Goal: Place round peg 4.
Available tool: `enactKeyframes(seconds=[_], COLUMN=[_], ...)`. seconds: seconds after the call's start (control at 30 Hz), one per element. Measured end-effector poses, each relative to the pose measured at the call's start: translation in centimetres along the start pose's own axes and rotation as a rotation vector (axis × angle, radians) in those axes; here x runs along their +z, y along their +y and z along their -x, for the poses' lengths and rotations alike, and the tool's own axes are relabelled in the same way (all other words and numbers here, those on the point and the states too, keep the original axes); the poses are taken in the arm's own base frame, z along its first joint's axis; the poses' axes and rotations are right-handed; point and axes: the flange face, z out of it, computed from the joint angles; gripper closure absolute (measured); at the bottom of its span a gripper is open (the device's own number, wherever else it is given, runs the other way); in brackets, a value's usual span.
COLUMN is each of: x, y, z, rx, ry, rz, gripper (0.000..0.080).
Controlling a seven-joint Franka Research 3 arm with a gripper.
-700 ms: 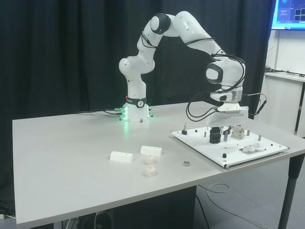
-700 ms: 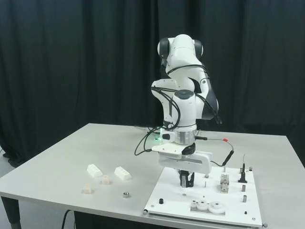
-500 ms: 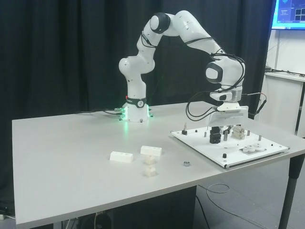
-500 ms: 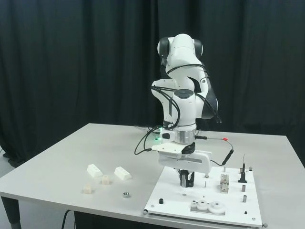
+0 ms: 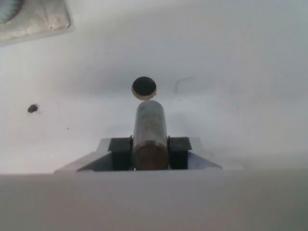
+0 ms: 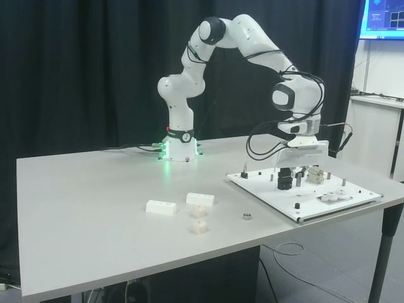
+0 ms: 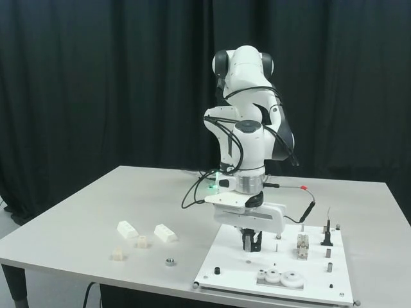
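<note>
Between the two black fingers [image 5: 120,153] of the end effector [image 5: 150,155] sits round peg 4 [image 5: 150,131], a grey cylinder; the fingers are closed on both its sides. The peg's lower end hangs just short of a round black hole [image 5: 144,86] in the white board [image 7: 231,269], close to it but not inside. From the second room view, the end effector [image 7: 251,242] is low over the board, with the white gears [image 7: 281,278] at about 4 o'clock from it. On the grey tabletop [image 6: 88,202], well apart, lie white blocks [image 6: 161,207] and a nut [image 6: 247,216].
</note>
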Motion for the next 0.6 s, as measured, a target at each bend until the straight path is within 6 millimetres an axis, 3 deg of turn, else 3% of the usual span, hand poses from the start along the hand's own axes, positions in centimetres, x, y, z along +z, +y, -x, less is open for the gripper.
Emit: enactKeyframes(seconds=[0.6], x=[0.06], y=[-0.12], z=[0.25], rx=[-0.004], ry=[0.005], rz=[-0.008], gripper=[0.0650])
